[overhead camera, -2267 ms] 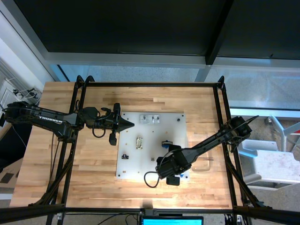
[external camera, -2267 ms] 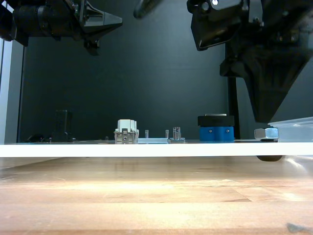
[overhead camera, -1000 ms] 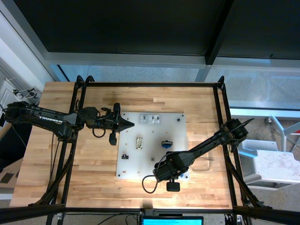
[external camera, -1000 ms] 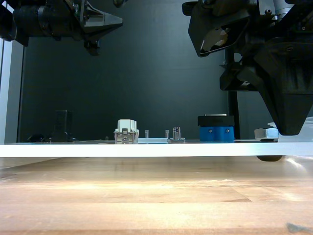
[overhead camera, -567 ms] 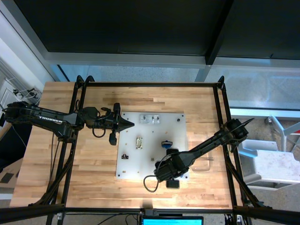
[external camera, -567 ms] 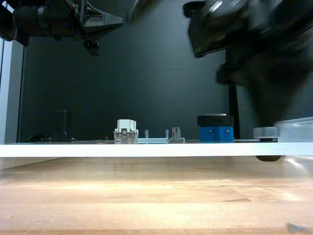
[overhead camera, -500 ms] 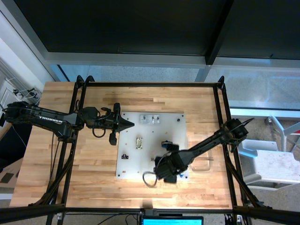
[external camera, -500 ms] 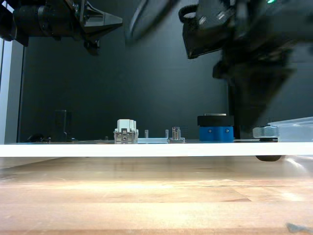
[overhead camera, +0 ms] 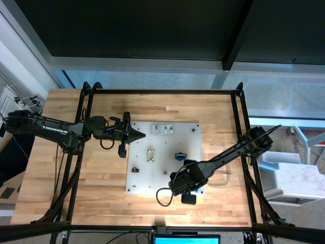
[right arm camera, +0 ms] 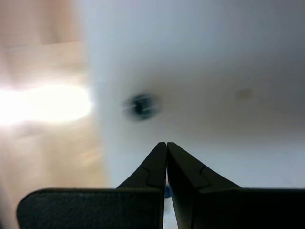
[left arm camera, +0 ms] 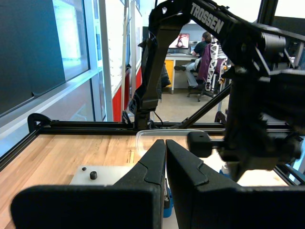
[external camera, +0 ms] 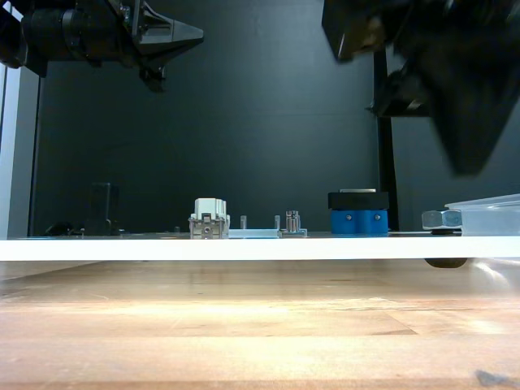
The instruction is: Unfasten the M12 fastener and place in the container
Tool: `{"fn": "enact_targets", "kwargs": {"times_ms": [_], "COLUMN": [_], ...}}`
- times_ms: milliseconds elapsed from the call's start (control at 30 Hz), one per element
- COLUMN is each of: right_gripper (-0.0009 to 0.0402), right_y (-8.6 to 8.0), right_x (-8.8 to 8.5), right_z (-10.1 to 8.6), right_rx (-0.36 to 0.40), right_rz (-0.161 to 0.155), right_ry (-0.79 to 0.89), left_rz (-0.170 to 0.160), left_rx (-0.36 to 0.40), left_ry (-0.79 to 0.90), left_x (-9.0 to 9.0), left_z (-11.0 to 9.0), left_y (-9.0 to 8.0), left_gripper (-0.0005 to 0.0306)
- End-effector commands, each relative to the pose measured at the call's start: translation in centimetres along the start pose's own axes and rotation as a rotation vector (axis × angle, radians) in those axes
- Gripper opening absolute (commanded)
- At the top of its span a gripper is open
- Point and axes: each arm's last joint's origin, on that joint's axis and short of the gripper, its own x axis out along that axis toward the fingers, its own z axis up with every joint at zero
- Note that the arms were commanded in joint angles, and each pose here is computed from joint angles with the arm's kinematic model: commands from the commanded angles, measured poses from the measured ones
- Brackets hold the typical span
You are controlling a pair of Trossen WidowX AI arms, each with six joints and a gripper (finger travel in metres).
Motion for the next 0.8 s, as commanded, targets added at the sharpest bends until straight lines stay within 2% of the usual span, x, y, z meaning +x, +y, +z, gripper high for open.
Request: {"fn": "enact_targets", "kwargs": {"times_ms": [33,167,333,500,667,800], "right_gripper": [0.0,0.0,0.0,0.0,0.0,0.0], "right_y": [0.4,0.7,1.1,1.6,1.7,1.7], "right_x": [-0.7,-0.7,0.9,2.4,3.4,3.4], "right_z": [0.3,0.6,1.0,1.4,1.5,1.4], "right_rx": [-0.005,-0.008,-0.01,-0.016,-0.019,-0.022], "right_rz": [0.079,0.097,0.094,0.109,0.102,0.095], "right_ry": [0.012,-0.017,-0.008,-0.007,0.009,0.012], "left_rz": [0.0,0.0,0.0,0.0,0.0,0.0], "left_rx": [0.0,0.0,0.0,0.0,0.0,0.0], "left_ry": [0.002,0.001,0.001,0.001,0.001,0.001], "left_x": [0.0,0.0,0.0,0.0,0.0,0.0], "left_z": [0.0,0.0,0.0,0.0,0.0,0.0], "left_y": [0.0,0.0,0.0,0.0,0.0,0.0], "left_gripper": [0.0,0.0,0.0,0.0,0.0,0.0]}}
